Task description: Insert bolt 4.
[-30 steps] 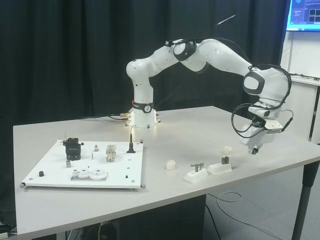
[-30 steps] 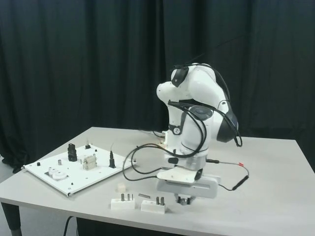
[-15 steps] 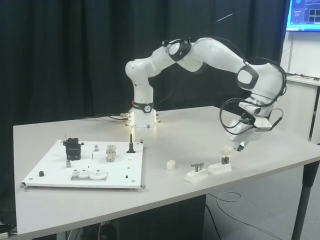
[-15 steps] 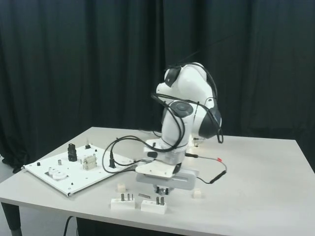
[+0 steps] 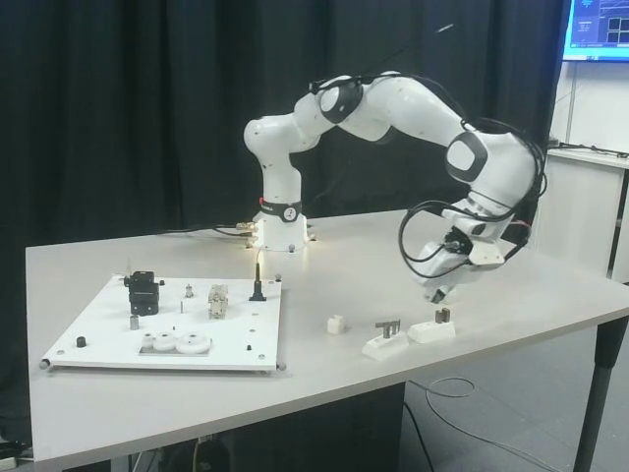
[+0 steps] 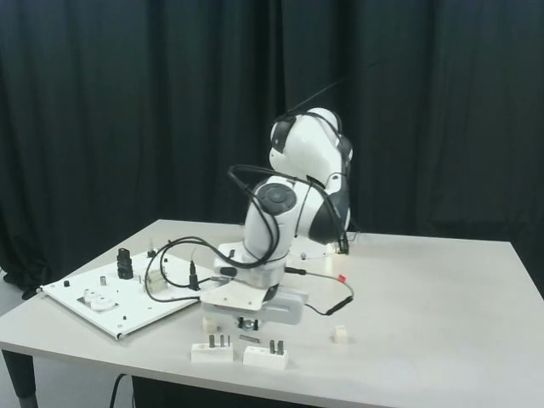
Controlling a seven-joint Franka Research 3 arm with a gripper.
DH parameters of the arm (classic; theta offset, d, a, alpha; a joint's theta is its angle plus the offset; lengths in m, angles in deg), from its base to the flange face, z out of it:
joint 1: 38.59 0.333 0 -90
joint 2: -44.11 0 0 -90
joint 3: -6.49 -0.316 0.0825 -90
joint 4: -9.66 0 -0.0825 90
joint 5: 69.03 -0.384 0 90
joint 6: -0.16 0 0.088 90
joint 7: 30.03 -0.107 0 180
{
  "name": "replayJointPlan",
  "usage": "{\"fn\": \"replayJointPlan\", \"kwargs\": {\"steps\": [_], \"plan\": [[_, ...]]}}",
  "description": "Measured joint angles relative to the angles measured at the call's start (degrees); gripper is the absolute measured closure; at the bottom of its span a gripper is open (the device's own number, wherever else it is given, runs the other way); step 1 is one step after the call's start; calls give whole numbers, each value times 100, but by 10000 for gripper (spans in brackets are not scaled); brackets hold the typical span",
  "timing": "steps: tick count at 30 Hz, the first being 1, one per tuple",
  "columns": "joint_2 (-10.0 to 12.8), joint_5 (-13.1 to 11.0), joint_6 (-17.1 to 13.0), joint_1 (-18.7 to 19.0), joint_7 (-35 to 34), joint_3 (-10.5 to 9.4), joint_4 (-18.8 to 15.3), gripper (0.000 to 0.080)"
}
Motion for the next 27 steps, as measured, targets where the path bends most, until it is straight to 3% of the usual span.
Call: {"fn": "replayJointPlan", "kwargs": {"steps": [8,11,13,16,27], "plan": [[-219,1102,186,-907,0,-1344,-5,577],[-287,1383,240,-1239,0,-1791,-18,577],[-312,1480,278,-1405,1,-1980,-21,577],[-342,1531,313,-1561,57,-2086,-30,577],[-456,1728,455,-1877,533,-2010,-54,577]]}}
